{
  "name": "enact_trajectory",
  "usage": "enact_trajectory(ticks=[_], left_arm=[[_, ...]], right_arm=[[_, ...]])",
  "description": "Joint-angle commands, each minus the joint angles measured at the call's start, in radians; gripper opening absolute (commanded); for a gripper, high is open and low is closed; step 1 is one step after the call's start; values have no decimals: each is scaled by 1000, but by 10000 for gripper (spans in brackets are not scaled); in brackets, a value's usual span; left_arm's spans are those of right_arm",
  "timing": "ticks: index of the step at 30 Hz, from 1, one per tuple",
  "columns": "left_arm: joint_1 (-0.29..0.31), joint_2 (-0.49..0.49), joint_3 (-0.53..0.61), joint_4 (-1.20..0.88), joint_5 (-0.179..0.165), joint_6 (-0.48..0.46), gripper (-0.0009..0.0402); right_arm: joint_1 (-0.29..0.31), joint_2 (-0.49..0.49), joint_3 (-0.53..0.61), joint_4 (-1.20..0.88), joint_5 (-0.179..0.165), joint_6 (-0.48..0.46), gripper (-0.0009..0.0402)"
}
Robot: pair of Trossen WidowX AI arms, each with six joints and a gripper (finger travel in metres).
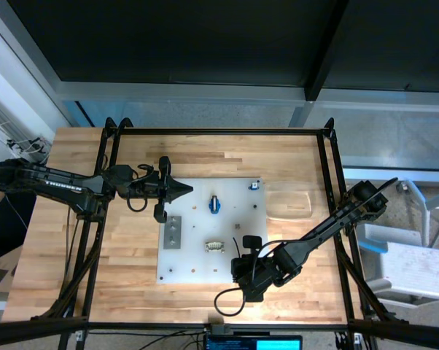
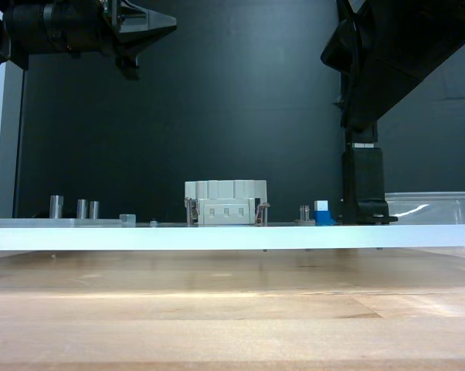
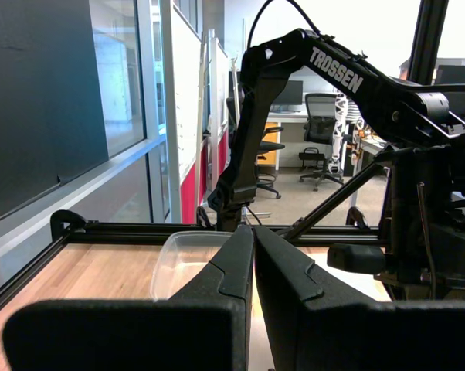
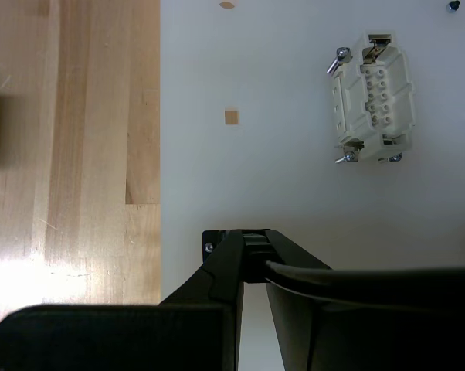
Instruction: Remove the USB connector from the USB hub and place in the container
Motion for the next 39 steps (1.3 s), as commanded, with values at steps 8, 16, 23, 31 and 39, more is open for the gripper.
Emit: enact_trajectory(ticks=[8,16,23,31,39], left_arm=[[0,0,0,0,0,0,1],[0,0,0,0,0,0,1],[0,0,0,0,0,0,0],[0,0,0,0,0,0,1],[0,0,0,1,0,0,1]], right_arm=[[-39,-21,-2,-19,-115,-12,0],[-55,-32,-1,-39,-109,-31,0],[-31,-19,34,-92,-12,-25,0],[-18,16,72,-98,-32,-33,0],[-39,58,136,-166,-68,-81,0]])
